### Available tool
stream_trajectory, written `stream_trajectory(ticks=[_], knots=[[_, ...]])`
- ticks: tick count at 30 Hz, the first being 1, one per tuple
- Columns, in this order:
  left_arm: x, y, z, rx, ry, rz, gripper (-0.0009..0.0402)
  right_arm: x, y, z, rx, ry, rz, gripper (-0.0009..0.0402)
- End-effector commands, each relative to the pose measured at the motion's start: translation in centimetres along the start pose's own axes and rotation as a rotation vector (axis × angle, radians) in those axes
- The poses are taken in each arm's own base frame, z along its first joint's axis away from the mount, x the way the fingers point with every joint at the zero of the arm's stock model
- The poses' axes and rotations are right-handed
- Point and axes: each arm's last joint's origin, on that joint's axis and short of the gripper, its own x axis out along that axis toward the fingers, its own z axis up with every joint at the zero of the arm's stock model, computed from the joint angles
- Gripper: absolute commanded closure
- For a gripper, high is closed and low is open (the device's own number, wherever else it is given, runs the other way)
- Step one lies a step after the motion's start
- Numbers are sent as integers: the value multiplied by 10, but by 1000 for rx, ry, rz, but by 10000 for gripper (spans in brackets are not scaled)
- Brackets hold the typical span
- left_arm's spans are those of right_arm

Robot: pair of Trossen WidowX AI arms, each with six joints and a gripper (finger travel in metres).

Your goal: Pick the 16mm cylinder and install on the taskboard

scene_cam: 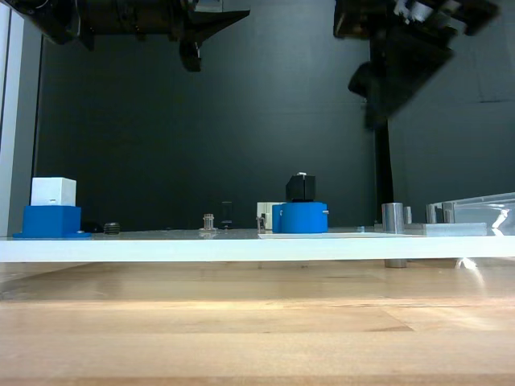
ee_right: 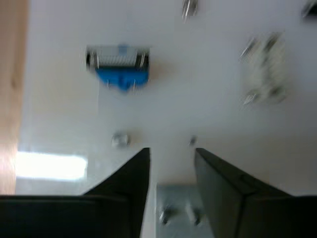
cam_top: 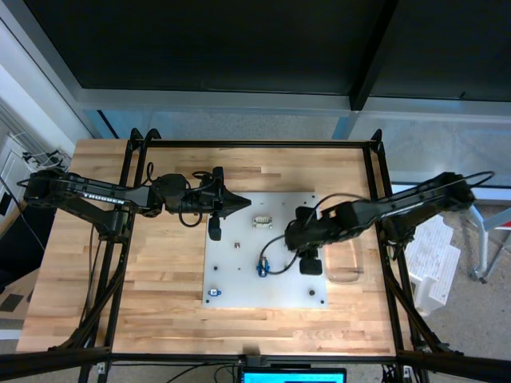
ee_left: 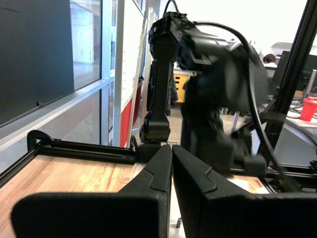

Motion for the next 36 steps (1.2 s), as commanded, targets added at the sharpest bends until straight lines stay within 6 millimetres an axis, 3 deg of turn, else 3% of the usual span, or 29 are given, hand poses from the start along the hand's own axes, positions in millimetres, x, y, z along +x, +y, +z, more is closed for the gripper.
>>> stream_trajectory(ticks=[1,5,15,23,36], knots=[[0,0,0,0,0,0,393,-16,-14,-1,14,-149,5,346],[0,0,0,0,0,0,393,-38,-28,-3,29,-345,-2,397],[0,0,0,0,0,0,393,-77,-59,-14,56,-767,19,392],[0,0,0,0,0,0,393,-86,-66,-31,76,-970,7,393],[0,0,0,0,0,0,393,-79,-66,-48,104,-1046,36,393]])
